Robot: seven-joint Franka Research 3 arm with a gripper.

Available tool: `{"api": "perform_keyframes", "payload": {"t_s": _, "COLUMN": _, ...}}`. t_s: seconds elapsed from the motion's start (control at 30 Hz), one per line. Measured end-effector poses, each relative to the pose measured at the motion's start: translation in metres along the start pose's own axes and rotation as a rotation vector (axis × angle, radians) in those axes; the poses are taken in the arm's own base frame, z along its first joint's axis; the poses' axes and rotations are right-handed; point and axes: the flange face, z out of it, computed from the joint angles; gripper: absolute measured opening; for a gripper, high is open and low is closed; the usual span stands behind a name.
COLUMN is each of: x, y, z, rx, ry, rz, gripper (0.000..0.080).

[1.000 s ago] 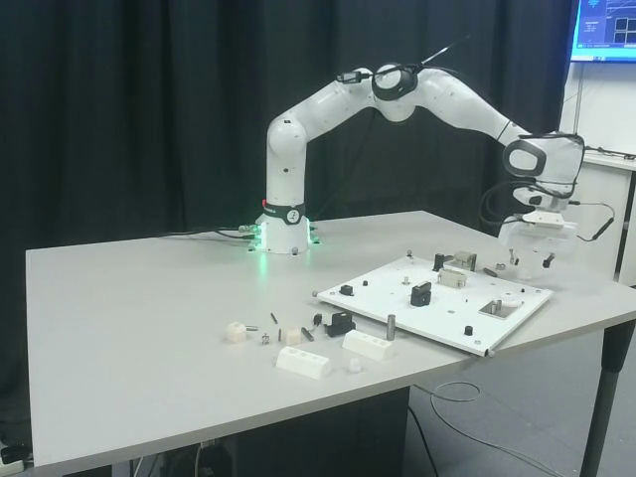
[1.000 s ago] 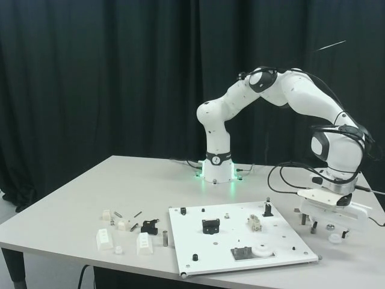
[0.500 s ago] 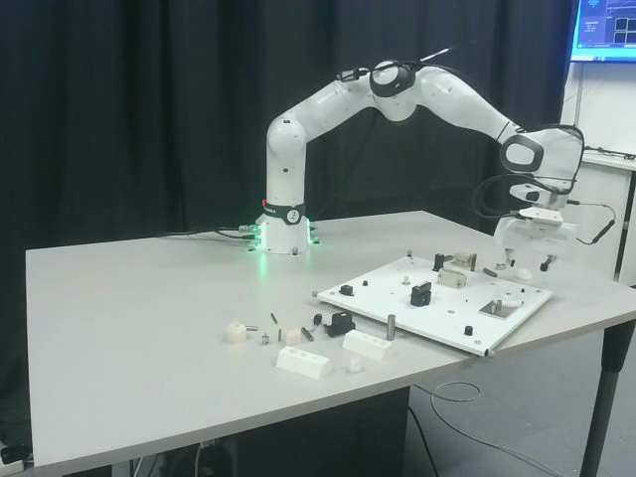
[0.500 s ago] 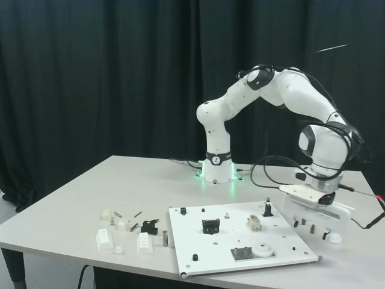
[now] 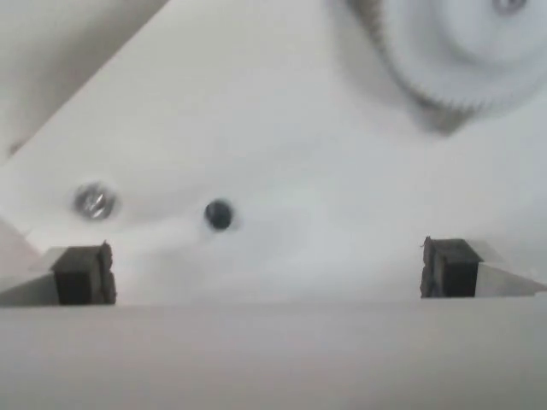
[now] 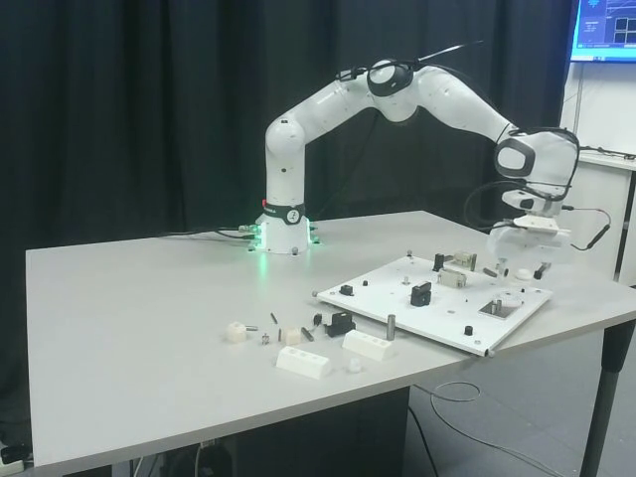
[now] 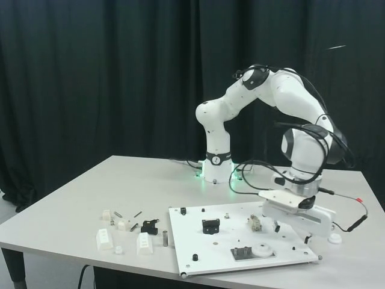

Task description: Remove large gear.

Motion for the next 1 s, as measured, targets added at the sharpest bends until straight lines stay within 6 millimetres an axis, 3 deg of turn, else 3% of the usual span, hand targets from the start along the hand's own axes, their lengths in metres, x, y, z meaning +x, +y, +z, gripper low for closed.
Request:
{"api": "perform_keyframes", "payload": {"t_s": 0.47, "x": 0.048, "y": 0.004, "z": 0.013, "rx": 0.01, "ry": -0.022, "rz": -0.047, "gripper": 0.08}}
{"api": "perform_keyframes", "payload": {"t_s": 1.0, "x": 0.085, "y": 0.008, "z": 0.025, "rx": 0.048, "ry": -0.061, "rz": -0.019, "gripper": 0.08}}
